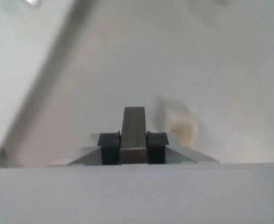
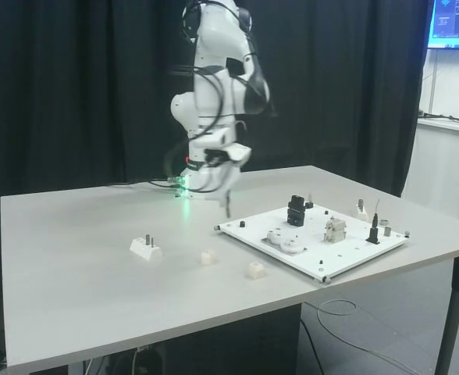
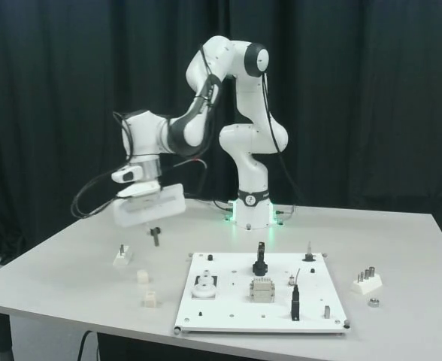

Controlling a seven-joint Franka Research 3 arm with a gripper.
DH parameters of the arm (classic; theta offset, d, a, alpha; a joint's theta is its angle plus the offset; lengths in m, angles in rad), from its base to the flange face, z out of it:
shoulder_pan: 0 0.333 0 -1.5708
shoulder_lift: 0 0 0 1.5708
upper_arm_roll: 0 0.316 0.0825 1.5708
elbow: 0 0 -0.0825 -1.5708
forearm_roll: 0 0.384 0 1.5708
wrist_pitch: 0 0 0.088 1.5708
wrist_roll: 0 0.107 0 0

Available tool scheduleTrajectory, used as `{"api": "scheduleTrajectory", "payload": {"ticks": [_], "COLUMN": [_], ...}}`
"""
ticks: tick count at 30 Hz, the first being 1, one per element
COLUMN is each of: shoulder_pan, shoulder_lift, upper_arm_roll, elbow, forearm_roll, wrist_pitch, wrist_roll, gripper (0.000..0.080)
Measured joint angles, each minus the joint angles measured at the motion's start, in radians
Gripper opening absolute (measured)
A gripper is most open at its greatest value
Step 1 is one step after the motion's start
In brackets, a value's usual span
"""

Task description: Insert square peg 3.

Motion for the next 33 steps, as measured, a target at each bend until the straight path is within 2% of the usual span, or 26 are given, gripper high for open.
{"api": "scheduleTrajectory", "payload": {"ticks": [5,14,21,29,33], "shoulder_pan": [0.052,0.140,0.201,0.264,0.288], "shoulder_lift": [0.000,0.005,0.030,0.094,0.131], "upper_arm_roll": [0.034,0.092,0.127,0.150,0.157], "elbow": [0.000,0.007,0.041,0.143,0.206], "forearm_roll": [0.003,0.004,-0.001,-0.072,-0.113], "wrist_pitch": [0.022,0.092,0.143,0.148,0.118], "wrist_roll": [-0.004,-0.004,-0.004,-0.028,-0.039], "gripper": [0.0115,0.0115,0.0115,0.0115,0.0115]}}
